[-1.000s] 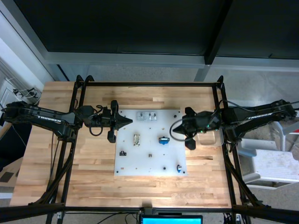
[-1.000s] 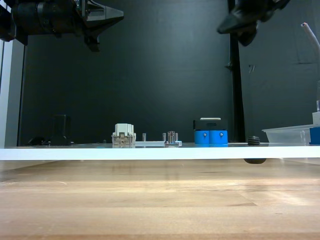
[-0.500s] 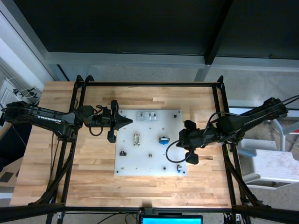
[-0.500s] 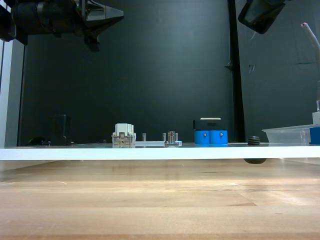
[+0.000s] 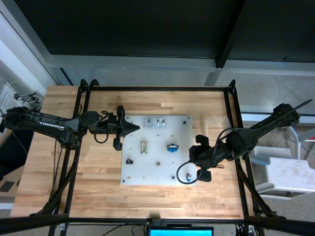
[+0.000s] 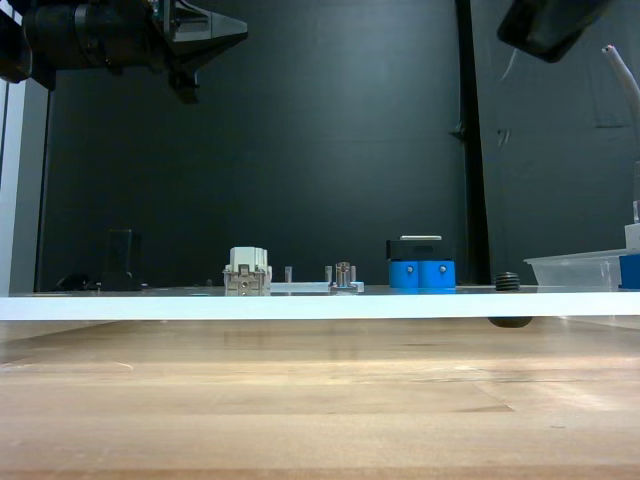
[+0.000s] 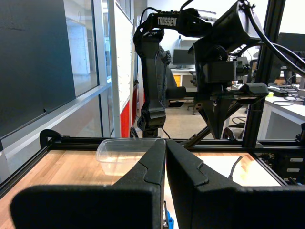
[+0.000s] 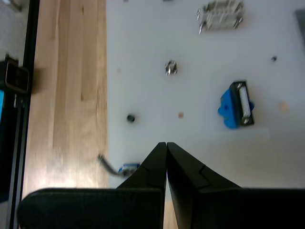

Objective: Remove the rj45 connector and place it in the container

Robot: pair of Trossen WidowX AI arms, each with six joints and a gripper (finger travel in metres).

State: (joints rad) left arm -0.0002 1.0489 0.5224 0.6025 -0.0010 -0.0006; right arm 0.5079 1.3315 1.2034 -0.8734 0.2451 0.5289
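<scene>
The tiny silvery-clear rj45 connector (image 5: 188,176) sits at the white board's (image 5: 147,169) near right corner, below our right gripper (image 8: 166,144), whose fingers are pressed together. We judge it light and brittle: pinch its sides. The left gripper (image 7: 166,143), also closed, hovers at the board's left edge.

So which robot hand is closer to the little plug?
Right. The right gripper hovers almost over the plug; the left gripper hangs over the board's opposite corner.
</scene>
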